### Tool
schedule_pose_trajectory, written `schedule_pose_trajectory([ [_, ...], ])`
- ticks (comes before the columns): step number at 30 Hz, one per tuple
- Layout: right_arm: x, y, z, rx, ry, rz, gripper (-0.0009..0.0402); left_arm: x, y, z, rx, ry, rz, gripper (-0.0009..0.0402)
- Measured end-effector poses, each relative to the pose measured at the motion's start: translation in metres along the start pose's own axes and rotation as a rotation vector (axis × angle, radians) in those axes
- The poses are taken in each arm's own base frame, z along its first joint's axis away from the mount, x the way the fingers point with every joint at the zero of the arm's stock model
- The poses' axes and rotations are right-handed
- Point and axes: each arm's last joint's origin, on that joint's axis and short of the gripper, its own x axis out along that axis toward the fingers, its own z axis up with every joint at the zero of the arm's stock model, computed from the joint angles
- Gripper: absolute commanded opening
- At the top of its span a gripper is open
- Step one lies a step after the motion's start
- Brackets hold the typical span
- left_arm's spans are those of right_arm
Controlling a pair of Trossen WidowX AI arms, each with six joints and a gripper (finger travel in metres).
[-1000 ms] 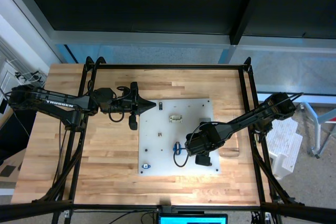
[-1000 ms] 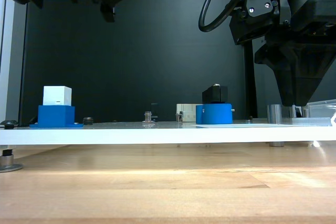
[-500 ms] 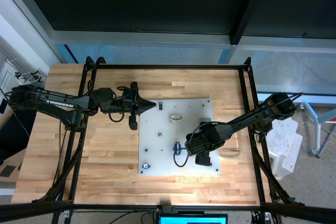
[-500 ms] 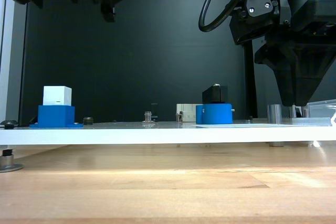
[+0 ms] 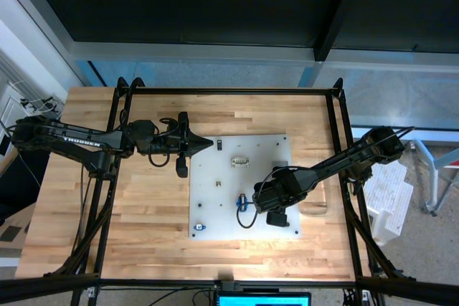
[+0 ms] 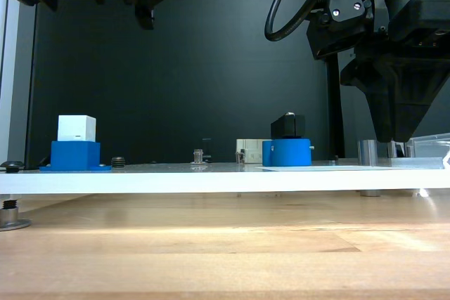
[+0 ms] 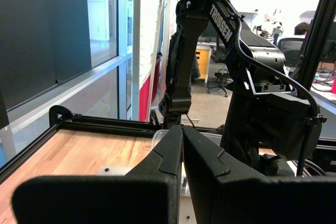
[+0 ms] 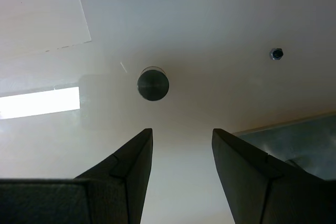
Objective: Pick the 16mm cylinder and install on the taskboard
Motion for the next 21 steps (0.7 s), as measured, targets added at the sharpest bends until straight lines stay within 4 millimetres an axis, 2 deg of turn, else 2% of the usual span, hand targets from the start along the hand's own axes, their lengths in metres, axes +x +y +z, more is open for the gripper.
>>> schedule_pose_trajectory([
  [17,0.0000,-0.0001,0.0001,-0.004,0.000,0.000,0.0153,0.0000,0.0000,0.0000,0.000,0.000,0.000,0.0000],
  [21,-0.0026,0.0004,0.0009,-0.059,-0.004,0.013,0.0144,0.0000,0.0000,0.0000,0.000,0.000,0.000,0.0000],
])
